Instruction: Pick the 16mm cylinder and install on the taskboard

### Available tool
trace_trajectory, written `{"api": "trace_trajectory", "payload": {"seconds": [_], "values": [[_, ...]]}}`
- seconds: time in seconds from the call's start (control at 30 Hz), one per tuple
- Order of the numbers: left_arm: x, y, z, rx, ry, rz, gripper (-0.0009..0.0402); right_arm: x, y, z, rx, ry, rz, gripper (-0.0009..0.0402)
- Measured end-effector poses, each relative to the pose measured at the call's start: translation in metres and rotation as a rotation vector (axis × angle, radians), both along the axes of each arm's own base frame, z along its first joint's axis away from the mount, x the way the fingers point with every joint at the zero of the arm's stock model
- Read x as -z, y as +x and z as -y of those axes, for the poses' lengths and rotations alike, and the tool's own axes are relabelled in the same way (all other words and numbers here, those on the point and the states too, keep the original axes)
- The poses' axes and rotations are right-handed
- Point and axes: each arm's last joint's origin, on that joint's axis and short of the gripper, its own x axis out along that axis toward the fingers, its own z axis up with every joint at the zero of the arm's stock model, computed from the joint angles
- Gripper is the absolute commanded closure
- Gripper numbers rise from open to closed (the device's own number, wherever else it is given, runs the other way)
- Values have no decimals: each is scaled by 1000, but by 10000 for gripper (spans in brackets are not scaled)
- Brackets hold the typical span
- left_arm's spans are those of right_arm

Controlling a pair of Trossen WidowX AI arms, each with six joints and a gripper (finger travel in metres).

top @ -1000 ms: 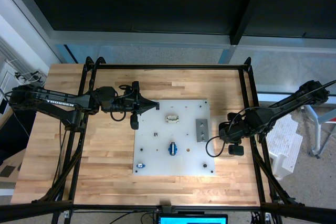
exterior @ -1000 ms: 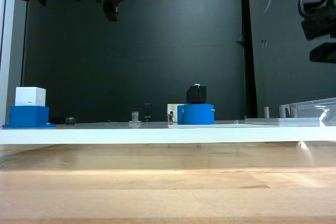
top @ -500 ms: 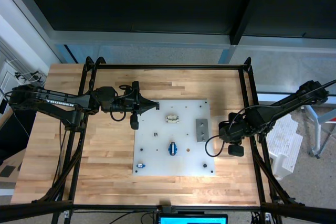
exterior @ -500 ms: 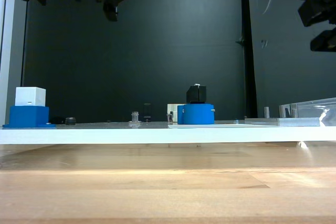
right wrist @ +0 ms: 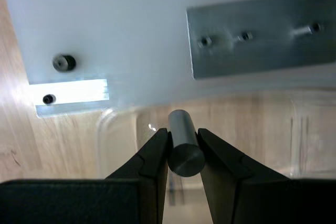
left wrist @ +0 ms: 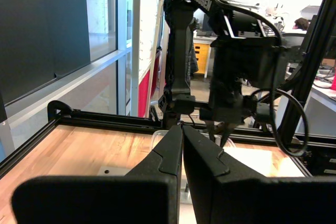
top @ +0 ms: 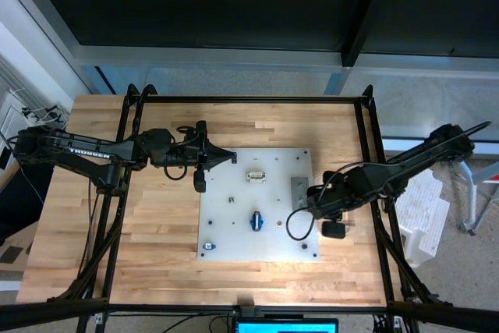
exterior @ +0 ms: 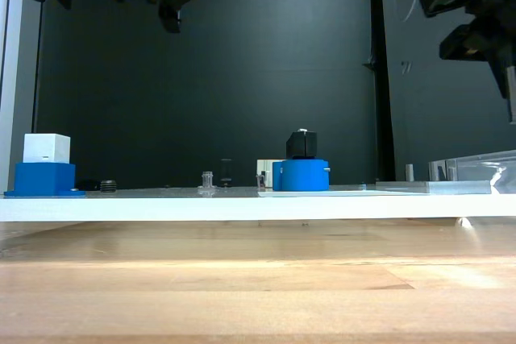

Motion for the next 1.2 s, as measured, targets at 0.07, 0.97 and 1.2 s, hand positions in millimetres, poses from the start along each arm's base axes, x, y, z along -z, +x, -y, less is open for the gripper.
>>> {"api": "trace_trajectory", "payload": {"seconds": [0.07,0.97,1.2], "values": [[0,0,0,0,0,-1,393,0,8,-2,-1,-4,-6,393],[0,0,0,0,0,-1,393,19,98,-22,-10,-32,-9,393],[0,0,0,0,0,0,393,24,113,-23,-19,-36,-8,393]]}}
